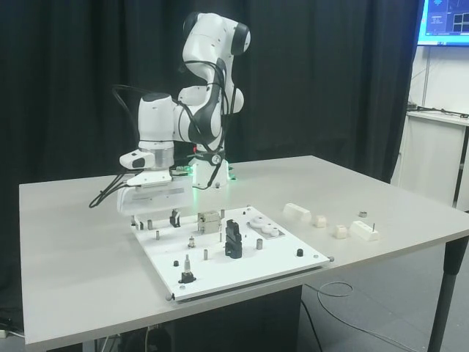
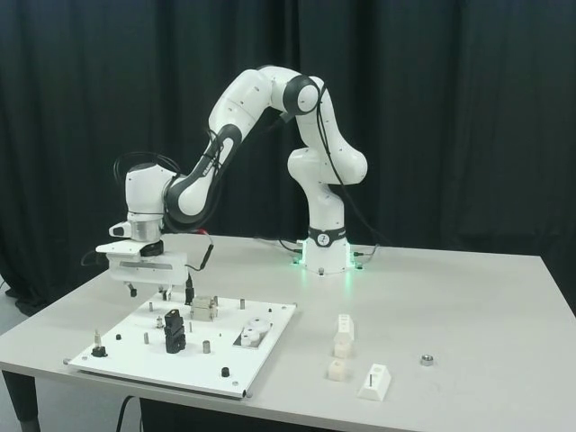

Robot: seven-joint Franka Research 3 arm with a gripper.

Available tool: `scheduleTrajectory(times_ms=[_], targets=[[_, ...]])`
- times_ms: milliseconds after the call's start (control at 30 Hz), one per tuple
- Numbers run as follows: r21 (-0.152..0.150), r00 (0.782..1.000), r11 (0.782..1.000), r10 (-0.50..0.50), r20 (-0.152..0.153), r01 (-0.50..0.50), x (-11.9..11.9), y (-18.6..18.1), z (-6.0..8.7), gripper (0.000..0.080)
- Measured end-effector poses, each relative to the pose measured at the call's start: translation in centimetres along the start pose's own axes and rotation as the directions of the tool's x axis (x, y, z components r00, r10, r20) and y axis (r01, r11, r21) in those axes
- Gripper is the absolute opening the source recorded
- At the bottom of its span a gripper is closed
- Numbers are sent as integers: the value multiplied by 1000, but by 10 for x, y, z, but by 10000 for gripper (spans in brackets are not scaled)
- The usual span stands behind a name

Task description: Pick round peg 1.

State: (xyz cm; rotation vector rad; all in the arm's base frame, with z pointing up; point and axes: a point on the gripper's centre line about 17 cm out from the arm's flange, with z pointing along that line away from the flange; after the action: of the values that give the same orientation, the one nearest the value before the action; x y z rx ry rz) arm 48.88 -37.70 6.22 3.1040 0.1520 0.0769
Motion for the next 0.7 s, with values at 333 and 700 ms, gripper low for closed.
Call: scheduleTrajectory(times_ms=[333,700], targets=[[-8,1000,1000,4,-18,-4,5,4,-10,799],[-12,999,1000,8,-33,-8,11,4,-19,800]])
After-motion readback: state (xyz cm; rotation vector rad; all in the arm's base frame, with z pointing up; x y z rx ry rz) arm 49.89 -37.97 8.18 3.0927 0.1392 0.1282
